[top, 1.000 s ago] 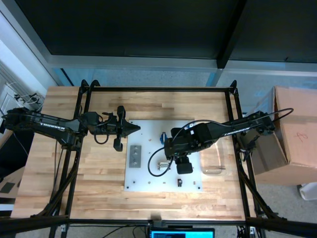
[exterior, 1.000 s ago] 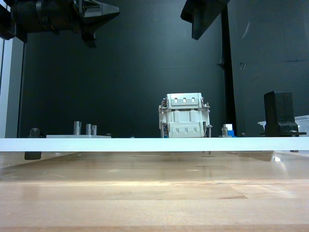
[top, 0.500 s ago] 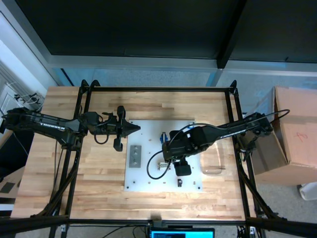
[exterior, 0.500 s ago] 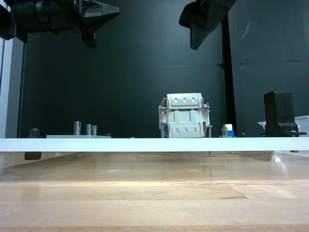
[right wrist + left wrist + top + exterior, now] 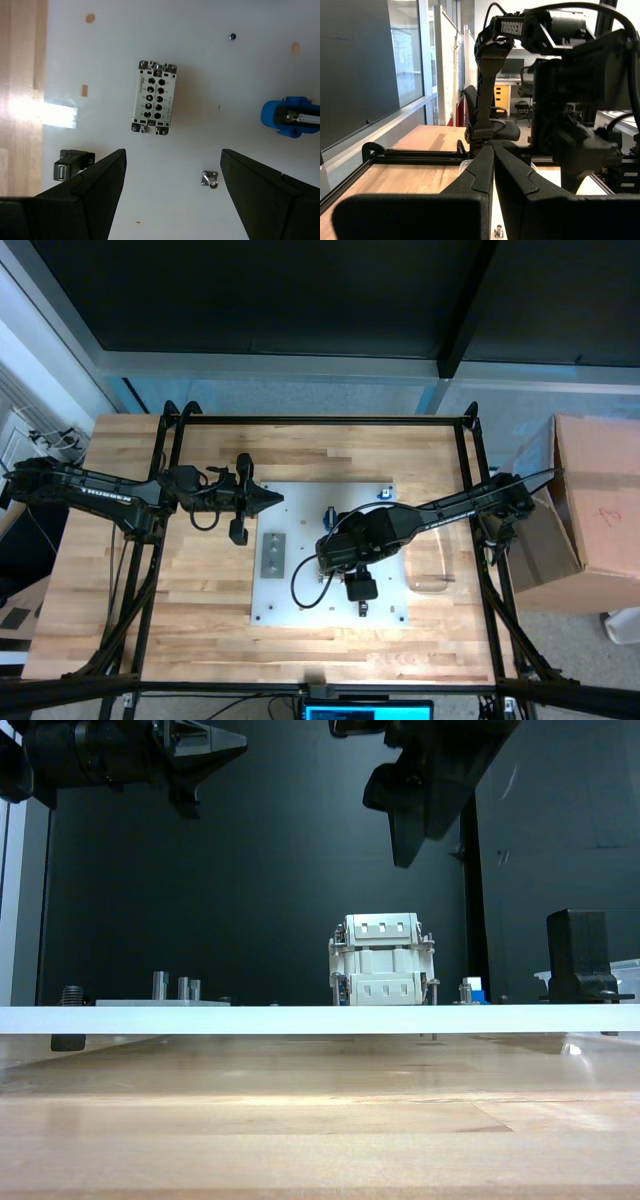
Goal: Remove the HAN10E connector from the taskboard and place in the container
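Observation:
The HAN10E connector [image 5: 382, 960], a pale grey block, stands upright in its seat on the white taskboard [image 5: 250, 1018]. In the right wrist view its pin face [image 5: 154, 97] shows free, with nothing touching it. My right gripper [image 5: 172, 154] hangs open above it, one finger [image 5: 87, 197] to each side, well clear of the connector. In the low view the right gripper [image 5: 405, 805] is above and slightly right of the connector. From above, the right arm [image 5: 345, 545] hides the connector. My left gripper [image 5: 275, 498] is shut, high over the board's far left corner.
A clear container [image 5: 430, 562] lies right of the board. On the board are a grey peg block [image 5: 273, 554], a blue connector [image 5: 290, 117], a small black socket [image 5: 72, 170] and a black block [image 5: 580, 955]. A cardboard box [image 5: 590, 510] stands beyond the right edge.
My right arm has swung left and come lower, so it now covers the connector from above. The connector has stayed in its seat. The left arm has not moved.

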### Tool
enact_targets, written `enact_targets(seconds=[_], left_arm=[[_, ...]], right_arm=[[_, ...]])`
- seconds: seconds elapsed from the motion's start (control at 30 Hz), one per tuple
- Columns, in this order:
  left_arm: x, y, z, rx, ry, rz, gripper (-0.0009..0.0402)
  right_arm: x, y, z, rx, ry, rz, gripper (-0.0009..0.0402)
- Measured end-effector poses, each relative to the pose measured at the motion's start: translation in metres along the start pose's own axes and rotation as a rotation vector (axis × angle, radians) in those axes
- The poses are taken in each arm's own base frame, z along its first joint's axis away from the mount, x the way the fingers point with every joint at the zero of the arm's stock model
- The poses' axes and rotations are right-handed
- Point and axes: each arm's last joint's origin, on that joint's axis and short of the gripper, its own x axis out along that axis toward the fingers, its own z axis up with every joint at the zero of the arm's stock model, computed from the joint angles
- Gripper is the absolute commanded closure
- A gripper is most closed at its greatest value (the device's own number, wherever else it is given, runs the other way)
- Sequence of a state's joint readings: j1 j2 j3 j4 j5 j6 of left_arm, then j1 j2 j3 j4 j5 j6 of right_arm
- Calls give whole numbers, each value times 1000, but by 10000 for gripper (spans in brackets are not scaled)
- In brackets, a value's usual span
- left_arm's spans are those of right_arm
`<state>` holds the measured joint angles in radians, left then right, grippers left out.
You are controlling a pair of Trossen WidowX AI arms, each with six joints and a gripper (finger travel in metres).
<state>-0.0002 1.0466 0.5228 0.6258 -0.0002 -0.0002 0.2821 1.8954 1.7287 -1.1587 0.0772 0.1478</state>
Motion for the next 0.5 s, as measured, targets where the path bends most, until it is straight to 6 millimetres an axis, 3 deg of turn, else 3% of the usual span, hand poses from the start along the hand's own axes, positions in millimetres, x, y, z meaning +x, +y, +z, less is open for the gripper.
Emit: enact_targets(seconds=[0.5], left_arm=[[0, 0, 0, 0, 0, 0, 393]], right_arm=[[24, 3, 4, 12, 41, -5, 130]])
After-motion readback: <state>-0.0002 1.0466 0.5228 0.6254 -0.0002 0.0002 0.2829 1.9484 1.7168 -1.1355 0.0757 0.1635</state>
